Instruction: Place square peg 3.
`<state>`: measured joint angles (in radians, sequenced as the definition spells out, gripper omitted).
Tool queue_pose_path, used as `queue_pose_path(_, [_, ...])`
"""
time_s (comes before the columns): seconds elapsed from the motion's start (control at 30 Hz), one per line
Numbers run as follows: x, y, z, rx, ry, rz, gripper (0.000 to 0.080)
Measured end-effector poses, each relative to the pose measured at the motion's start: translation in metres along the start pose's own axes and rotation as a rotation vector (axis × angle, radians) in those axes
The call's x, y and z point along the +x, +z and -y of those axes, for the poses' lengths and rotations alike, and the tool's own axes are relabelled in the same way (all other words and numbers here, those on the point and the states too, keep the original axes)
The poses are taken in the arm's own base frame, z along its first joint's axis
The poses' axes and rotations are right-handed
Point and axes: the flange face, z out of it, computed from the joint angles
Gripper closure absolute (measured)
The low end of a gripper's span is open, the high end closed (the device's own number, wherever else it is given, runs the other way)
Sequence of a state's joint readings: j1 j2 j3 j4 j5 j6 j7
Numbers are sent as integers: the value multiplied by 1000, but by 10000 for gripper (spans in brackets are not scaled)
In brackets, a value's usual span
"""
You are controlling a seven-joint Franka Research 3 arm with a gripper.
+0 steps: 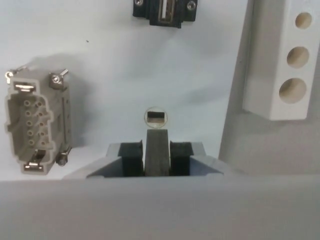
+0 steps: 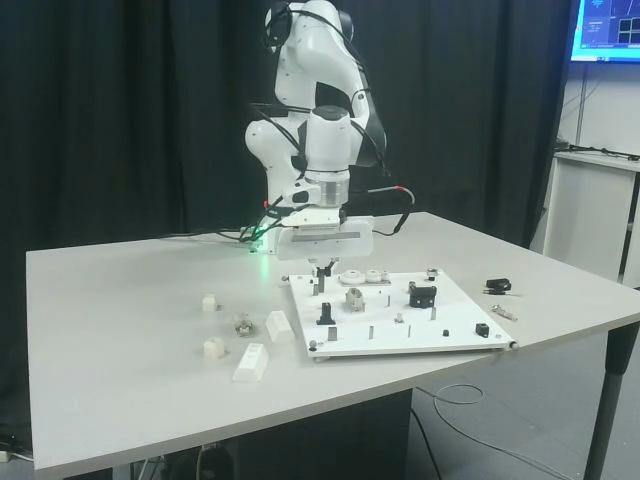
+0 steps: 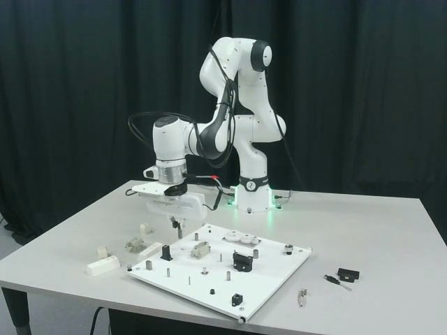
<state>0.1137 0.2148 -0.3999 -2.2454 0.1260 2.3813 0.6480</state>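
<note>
Table, grey and broad, carries the white arm, which bends forward and down over a white board studded with small fixtures. Beside the board's edge stands a white block with a row of round holes, and a grey multi-pin connector sits on the board nearby. Low over the board hangs the gripper, its black pads clamped on the square peg, held upright, its tip just above a small round-rimmed socket.
</note>
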Motion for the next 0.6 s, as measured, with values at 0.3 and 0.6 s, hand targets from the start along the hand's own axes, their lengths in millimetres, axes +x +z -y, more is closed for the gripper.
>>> queue_pose_path(0.3, [-1, 0, 1, 0, -3, -1, 692])
queue_pose_path(0.6, [-1, -1, 2, 1, -5, -3, 692])
